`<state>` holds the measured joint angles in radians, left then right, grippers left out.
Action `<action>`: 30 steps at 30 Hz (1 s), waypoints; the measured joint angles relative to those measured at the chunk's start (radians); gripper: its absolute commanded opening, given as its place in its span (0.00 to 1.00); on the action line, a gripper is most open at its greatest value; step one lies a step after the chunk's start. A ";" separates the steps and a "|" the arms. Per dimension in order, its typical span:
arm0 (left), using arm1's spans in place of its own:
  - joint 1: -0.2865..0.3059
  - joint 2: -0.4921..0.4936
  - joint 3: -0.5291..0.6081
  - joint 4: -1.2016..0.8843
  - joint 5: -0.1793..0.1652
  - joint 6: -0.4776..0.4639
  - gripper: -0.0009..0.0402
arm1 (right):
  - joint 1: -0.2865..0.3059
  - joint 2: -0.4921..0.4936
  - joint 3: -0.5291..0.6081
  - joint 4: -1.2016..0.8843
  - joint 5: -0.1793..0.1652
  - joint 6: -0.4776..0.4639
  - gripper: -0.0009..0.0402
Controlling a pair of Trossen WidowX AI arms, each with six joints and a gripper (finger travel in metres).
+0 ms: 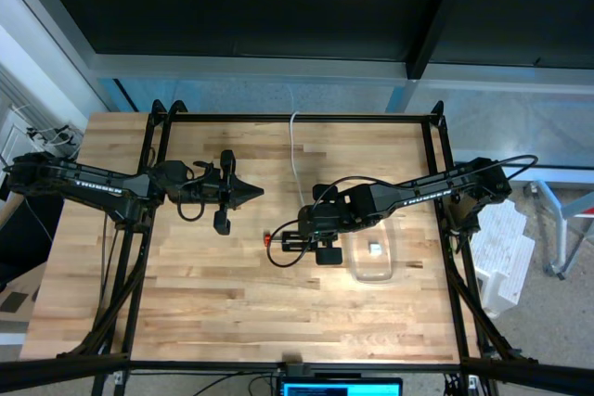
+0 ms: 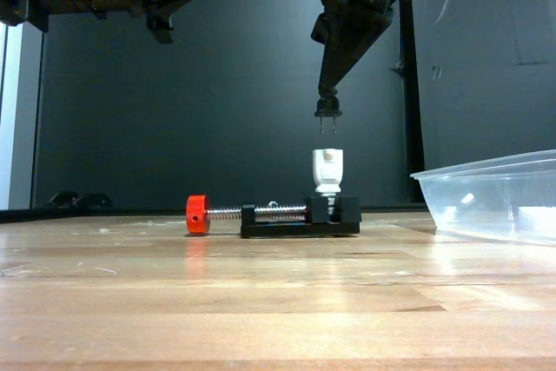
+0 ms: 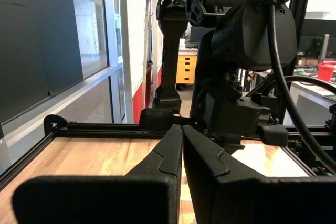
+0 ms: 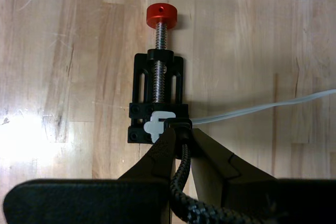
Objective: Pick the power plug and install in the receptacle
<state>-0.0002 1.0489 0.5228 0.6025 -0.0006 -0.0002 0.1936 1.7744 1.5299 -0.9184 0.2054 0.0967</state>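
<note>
The power plug (image 2: pixel 327 110) is small and black, and its two prongs point down. My right gripper (image 2: pixel 328 91) is shut on it and holds it a short way above the receptacle's white socket (image 2: pixel 327 169), not touching. The receptacle (image 4: pixel 157 94) is a black block with an orange-red knob (image 4: pixel 161 13) and a white cord (image 4: pixel 262 109). In the right wrist view the plug (image 4: pixel 178 127) sits between the fingers right over the socket, its braided black cord (image 4: pixel 181 182) trailing back. My left gripper (image 1: pixel 255 193) hangs shut in the air at the table's left, holding nothing.
A clear plastic tray (image 1: pixel 382 271) with a tiny white cube (image 1: pixel 373 249) in it lies just right of the receptacle. The black frame rails (image 1: pixel 297 118) run round the table's edges. The white cord runs from the receptacle to the back edge.
</note>
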 measured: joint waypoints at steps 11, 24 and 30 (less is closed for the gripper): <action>0.000 0.000 0.000 0.000 0.000 0.000 0.02 | 0.000 0.000 -0.019 0.028 0.000 0.001 0.02; 0.000 0.000 0.000 0.000 0.000 0.000 0.02 | 0.005 0.000 -0.055 0.069 -0.016 0.003 0.02; 0.000 0.000 0.000 0.000 0.000 0.000 0.02 | 0.005 0.000 -0.068 0.079 -0.015 0.003 0.02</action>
<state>-0.0002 1.0489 0.5228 0.6025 -0.0010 0.0002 0.1982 1.7748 1.4616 -0.8391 0.1902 0.0998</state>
